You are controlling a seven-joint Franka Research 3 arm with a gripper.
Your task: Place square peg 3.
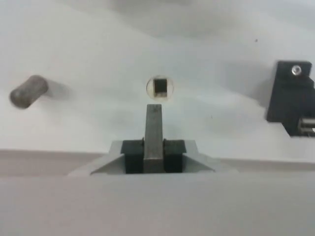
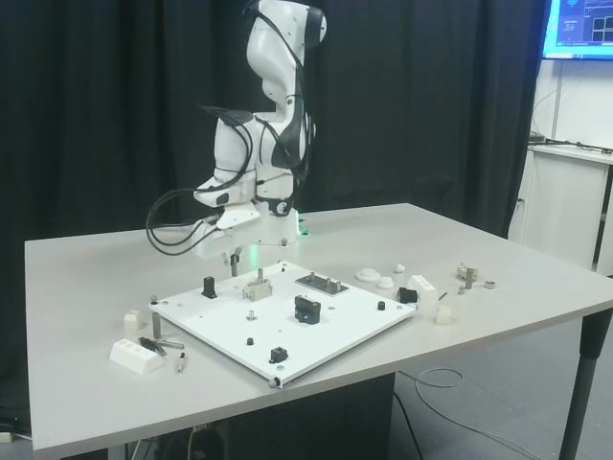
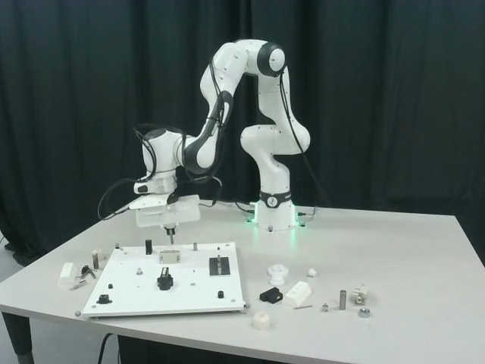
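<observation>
Gripper (image 1: 153, 156) is clamping its black fingers (image 1: 132, 156) tight on the grey square peg (image 1: 153, 132), one pad on each side. The peg is hanging upright just above the white board (image 1: 98, 59), its tip near the square hole (image 1: 160, 86) and not yet inserted. A grey round pin (image 1: 28, 91) is standing well apart from the hole.

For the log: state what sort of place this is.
Probably a robotics lab or test cell: a white arm bolted on a grey table, a white assembly board with pegs and fixtures, and black curtains behind.
</observation>
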